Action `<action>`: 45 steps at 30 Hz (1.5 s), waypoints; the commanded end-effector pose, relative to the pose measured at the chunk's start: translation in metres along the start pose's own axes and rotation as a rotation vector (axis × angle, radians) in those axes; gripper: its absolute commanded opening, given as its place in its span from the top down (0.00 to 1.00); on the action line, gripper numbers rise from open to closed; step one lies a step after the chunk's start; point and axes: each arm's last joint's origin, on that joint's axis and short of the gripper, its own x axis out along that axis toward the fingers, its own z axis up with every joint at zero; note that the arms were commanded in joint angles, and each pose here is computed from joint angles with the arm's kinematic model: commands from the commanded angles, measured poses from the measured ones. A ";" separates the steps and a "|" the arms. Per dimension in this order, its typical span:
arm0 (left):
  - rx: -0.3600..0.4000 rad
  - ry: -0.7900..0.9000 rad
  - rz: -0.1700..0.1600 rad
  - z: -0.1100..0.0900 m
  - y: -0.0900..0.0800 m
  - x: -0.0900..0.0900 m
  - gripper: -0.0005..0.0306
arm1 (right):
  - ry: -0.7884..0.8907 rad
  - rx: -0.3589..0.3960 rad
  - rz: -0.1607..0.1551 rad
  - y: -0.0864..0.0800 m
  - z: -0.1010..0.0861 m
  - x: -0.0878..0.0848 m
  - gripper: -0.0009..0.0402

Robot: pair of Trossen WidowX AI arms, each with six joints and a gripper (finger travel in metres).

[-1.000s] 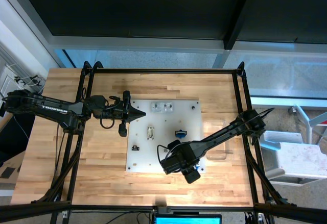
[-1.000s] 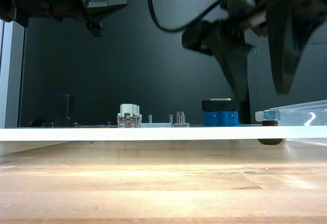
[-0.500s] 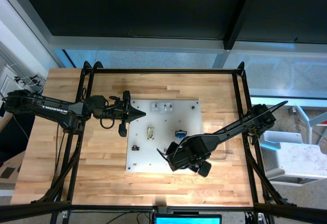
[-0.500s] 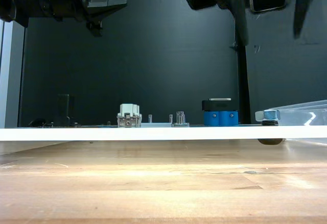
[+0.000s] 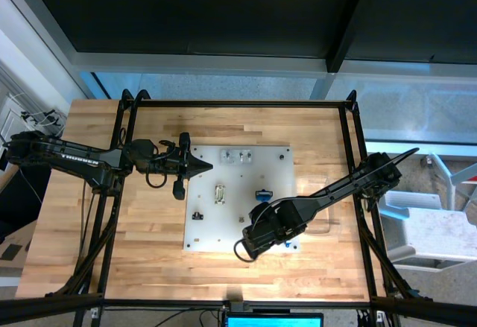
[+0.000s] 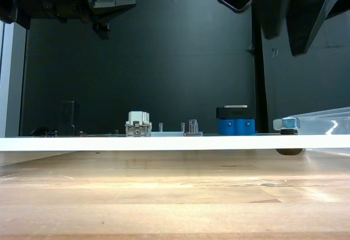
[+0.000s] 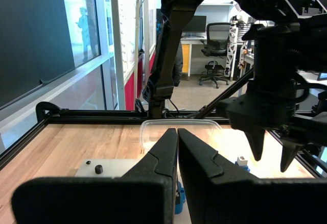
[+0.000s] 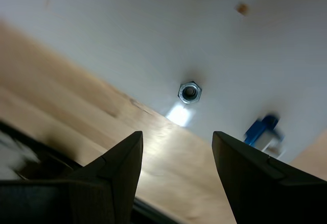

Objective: Pick the M12 fastener and fasten on the M12 threads

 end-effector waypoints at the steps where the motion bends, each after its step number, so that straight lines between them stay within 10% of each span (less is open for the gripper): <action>1: 0.000 0.000 0.000 0.000 0.000 0.000 0.98 | 0.007 -0.207 -0.021 -0.002 -0.001 0.002 0.52; 18: 0.000 0.000 0.000 0.000 0.000 0.000 0.98 | -0.005 -0.815 -0.086 -0.010 -0.001 0.013 0.56; 27: 0.000 0.000 0.000 0.000 0.000 0.000 0.98 | -0.042 -0.942 -0.036 -0.006 0.002 0.021 0.99; 45: 0.000 0.000 0.000 0.000 0.000 0.000 0.98 | -0.055 -1.077 -0.119 -0.019 0.003 0.043 0.98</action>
